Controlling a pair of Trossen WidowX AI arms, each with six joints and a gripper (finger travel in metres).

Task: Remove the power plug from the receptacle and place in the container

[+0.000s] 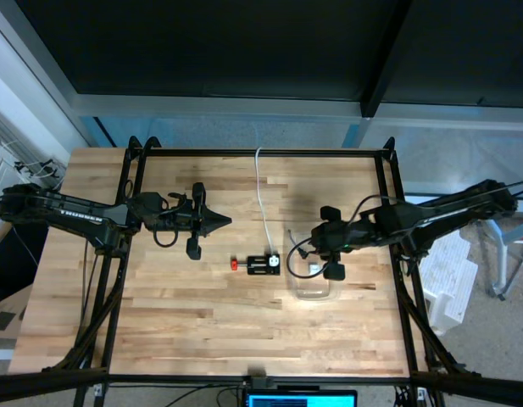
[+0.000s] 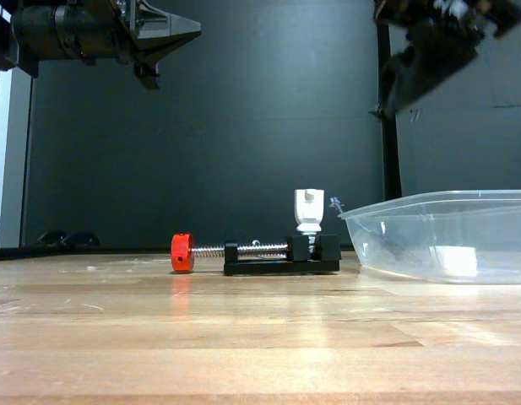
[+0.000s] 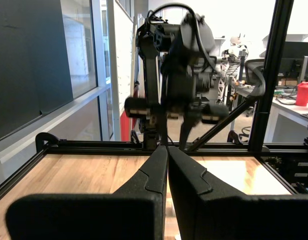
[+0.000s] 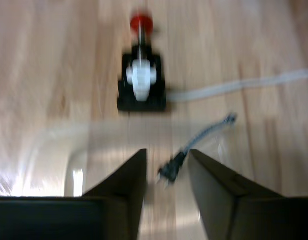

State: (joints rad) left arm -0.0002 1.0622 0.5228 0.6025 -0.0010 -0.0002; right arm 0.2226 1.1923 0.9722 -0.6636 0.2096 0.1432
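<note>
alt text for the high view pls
The right end effector hovers open over a clear shallow plastic tray on a wooden table, beside a small black receptacle block with red knob and white cord. The left end effector hangs shut left of the block.

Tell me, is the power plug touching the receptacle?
Apart. Right wrist view: a wide gap separates the power plug, below the open right gripper over the container, from the receptacle. Left gripper hangs shut, raised at left.
</note>
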